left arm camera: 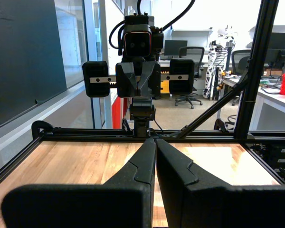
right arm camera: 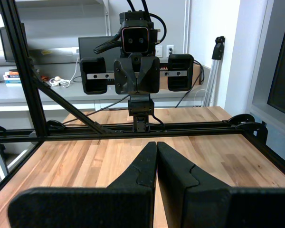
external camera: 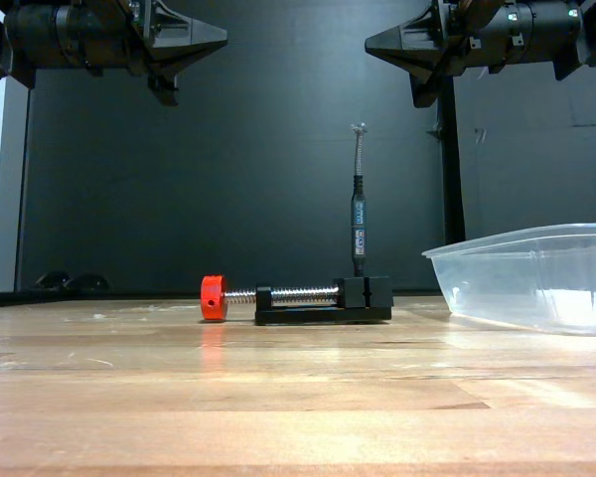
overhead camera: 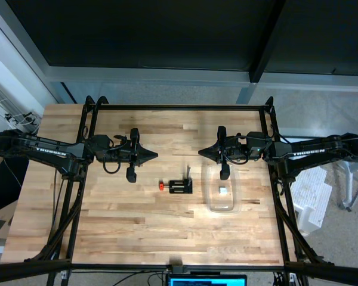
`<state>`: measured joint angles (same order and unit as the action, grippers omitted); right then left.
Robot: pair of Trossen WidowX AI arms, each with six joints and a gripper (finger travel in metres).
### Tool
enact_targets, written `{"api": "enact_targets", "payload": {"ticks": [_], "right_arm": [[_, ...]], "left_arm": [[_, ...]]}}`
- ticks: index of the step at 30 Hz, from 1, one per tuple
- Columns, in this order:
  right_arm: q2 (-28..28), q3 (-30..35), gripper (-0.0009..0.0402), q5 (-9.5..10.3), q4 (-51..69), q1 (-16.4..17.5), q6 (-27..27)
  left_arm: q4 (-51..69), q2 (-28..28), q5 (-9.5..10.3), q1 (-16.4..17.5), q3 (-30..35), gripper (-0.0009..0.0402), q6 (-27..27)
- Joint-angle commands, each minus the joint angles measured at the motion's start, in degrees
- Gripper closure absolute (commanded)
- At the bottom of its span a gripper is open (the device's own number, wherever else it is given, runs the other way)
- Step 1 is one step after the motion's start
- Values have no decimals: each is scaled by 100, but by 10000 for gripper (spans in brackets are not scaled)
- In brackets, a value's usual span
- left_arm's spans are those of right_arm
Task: Remove the USB-C connector from taskboard and place in the container
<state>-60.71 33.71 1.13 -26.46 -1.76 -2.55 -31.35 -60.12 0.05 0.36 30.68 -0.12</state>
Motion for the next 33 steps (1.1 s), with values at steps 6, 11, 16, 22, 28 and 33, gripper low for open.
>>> {"api": "enact_targets", "payload": {"ticks": [6, 11, 16, 22, 28, 33], "right_arm": [[-2, 0, 393, -2, -2, 2, -4], [-2, 0, 393, 0, -2, 2, -4], [-2, 0, 393, 0, -4, 4, -4], [0, 44, 393, 0, 0, 2, 2], [90, 448, 393, 42, 1115, 17, 4], [9, 1200, 393, 50, 2918, 59, 35]], "left_arm": [[-2, 2, -2, 0, 2, 393, 0], [0, 2, -2, 0, 2, 393, 0], [-2, 0, -2, 2, 2, 393, 0], [-2, 2, -2, 0, 2, 393, 0], [0, 0, -2, 0, 2, 393, 0], [-2, 0, -2, 2, 2, 393, 0]]}}
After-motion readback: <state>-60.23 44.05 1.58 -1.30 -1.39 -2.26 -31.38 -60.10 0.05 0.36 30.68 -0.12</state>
